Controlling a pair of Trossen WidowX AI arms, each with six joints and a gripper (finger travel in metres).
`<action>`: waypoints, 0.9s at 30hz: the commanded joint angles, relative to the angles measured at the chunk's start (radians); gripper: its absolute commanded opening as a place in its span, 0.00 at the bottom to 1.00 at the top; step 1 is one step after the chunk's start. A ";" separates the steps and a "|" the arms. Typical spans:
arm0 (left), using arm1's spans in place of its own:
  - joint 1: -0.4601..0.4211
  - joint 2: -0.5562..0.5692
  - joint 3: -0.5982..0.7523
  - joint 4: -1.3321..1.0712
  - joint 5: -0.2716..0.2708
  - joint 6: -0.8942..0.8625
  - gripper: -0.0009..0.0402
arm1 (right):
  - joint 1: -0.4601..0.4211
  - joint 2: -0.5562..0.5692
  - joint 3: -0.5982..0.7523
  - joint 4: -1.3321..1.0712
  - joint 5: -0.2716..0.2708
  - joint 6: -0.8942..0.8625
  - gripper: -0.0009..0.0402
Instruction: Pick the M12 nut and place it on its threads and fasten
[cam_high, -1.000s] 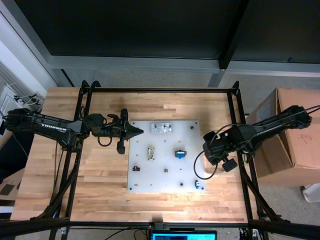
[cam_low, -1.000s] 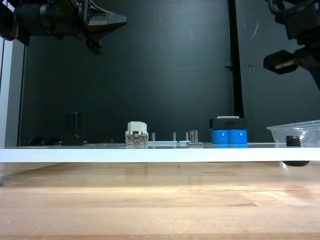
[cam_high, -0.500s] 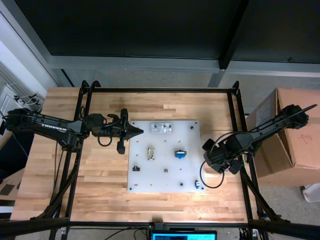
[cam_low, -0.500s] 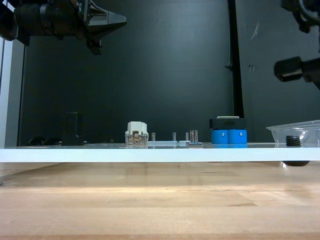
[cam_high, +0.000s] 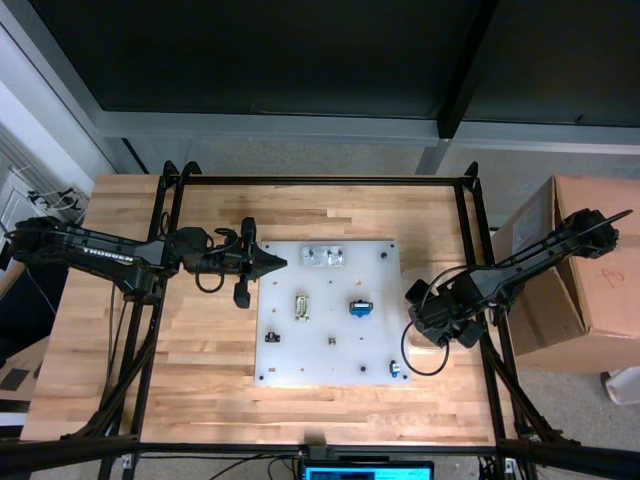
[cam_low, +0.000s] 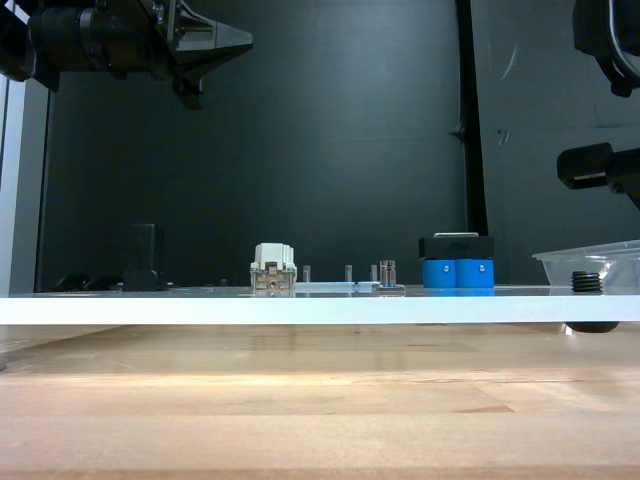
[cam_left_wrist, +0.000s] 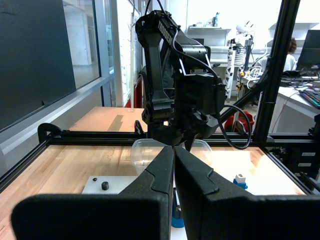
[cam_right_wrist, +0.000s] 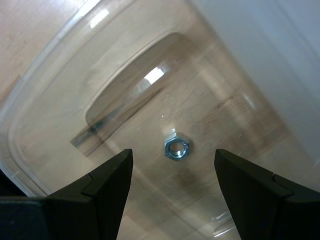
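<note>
The silver M12 nut (cam_right_wrist: 176, 148) lies flat and free on the floor of the clear tray (cam_right_wrist: 45, 125), clear of its stud. My right gripper (cam_right_wrist: 173, 161) hangs open just above it, one finger on each side of the nut without touching it. From above, the right gripper (cam_high: 437, 322) is over the tray (cam_high: 418, 352), just off the white board's (cam_high: 300, 350) right edge. The black ribbed stud (cam_low: 587, 283) stands bare near the board's near right edge (cam_high: 363, 368). My left gripper (cam_high: 275, 262) is shut and empty, held high by the board's far left edge.
On the board stand a blue block (cam_high: 360, 308), a grey connector (cam_high: 301, 306), a silver post (cam_low: 387, 272) and a small blue part (cam_high: 396, 370). A black frame rail (cam_high: 482, 300) runs behind the right arm, and a cardboard box (cam_high: 585, 270) sits past it.
The right arm has swung toward the near side and settled over the clear tray. The left arm has not moved, and the stud is bare as before.
</note>
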 joint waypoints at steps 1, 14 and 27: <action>0.000 0.000 0.000 0.000 0.000 0.000 0.02 | 0.000 0.000 -0.024 0.035 0.000 0.013 0.57; 0.000 0.000 0.000 0.000 0.000 0.000 0.02 | 0.000 0.000 -0.059 0.078 0.000 0.039 0.57; 0.000 0.000 0.000 0.000 0.000 0.000 0.02 | -0.051 0.005 -0.106 0.127 0.001 0.006 0.57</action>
